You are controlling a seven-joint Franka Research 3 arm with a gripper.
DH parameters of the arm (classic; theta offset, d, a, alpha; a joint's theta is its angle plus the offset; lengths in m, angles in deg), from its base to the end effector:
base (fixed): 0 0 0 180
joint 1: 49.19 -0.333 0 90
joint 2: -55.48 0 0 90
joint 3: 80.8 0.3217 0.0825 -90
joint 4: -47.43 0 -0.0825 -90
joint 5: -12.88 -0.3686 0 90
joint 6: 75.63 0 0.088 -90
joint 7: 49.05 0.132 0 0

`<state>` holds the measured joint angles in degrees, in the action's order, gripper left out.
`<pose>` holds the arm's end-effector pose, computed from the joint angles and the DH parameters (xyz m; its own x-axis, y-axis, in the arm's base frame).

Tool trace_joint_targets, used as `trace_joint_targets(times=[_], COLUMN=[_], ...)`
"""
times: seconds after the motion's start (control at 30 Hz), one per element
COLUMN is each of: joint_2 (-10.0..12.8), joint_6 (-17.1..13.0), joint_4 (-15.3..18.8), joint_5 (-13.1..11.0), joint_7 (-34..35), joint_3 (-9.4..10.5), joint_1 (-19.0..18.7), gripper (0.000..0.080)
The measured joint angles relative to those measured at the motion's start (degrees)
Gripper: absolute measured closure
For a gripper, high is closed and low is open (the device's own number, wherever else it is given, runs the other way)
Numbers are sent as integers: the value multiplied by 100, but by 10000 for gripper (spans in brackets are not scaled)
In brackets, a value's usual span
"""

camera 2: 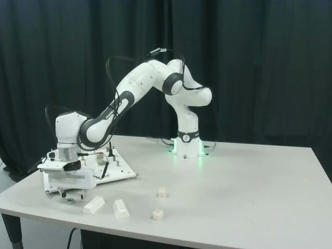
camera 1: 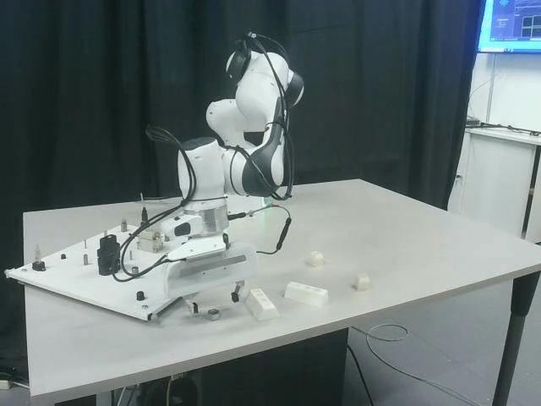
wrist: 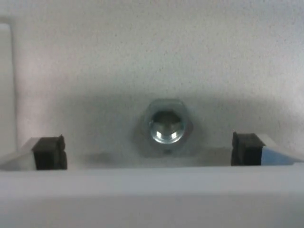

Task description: Remove D-SUB.

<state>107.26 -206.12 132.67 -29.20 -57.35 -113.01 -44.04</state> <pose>0.6196 -0.3511 0.1804 0.6979 -0.7136 0.0609 -0.7030 -0.6988 -0.1319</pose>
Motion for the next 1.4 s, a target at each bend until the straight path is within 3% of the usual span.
trace_joint_targets(times=[0.7,1.17,1.4], joint_2=[-237,-518,-630], joint_6=[70,288,393], joint_4=[0,2,2], joint_5=[40,294,580], joint_7=[0,-262,-394], joint_3=[-18,-34,-66], joint_1=[-45,-67,-76], gripper=[3,3,3])
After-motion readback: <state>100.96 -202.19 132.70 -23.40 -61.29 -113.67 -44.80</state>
